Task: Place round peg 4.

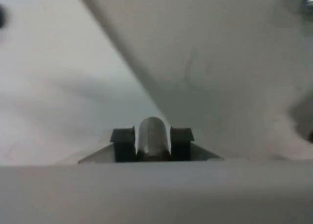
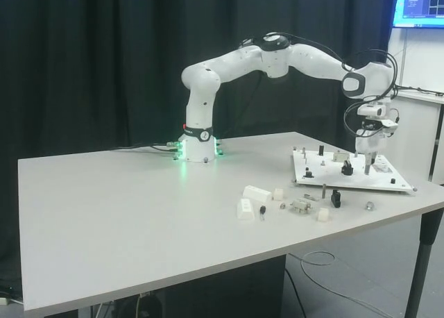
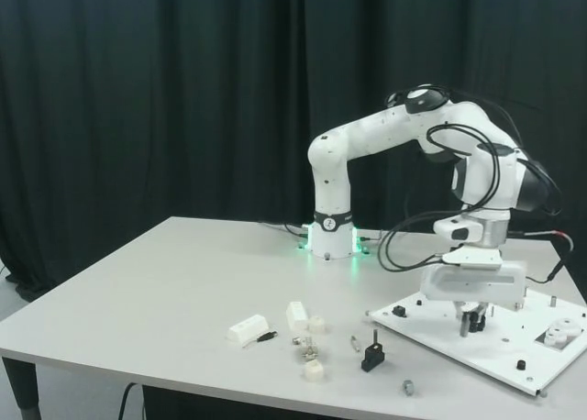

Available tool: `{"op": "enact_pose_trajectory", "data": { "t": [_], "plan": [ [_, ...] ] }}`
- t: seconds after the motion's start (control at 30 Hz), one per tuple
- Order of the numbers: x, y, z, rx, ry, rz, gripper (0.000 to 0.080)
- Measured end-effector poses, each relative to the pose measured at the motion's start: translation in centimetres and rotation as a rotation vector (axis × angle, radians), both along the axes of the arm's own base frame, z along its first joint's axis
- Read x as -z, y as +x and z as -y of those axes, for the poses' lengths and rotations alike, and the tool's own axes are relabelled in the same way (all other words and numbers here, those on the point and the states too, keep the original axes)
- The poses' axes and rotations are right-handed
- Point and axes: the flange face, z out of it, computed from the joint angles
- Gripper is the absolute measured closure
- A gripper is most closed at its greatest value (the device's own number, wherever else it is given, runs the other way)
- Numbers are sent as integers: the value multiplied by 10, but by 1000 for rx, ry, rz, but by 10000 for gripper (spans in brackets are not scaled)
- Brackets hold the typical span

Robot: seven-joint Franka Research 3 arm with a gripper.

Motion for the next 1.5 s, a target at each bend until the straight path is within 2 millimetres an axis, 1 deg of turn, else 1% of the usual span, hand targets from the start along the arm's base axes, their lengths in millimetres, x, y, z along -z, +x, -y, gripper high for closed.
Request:
{"op": "enact_pose_trajectory", "data": {
  "t": [0.4, 0.7, 0.97, 1.5],
  "plan": [
    [7, 26, 44, 17, -17, -9, 652],
    [23, 38, 65, 30, -9, -19, 652],
    [37, 43, 74, 29, 6, -31, 652],
    [61, 47, 80, 21, 5, -16, 652]
  ]
}}
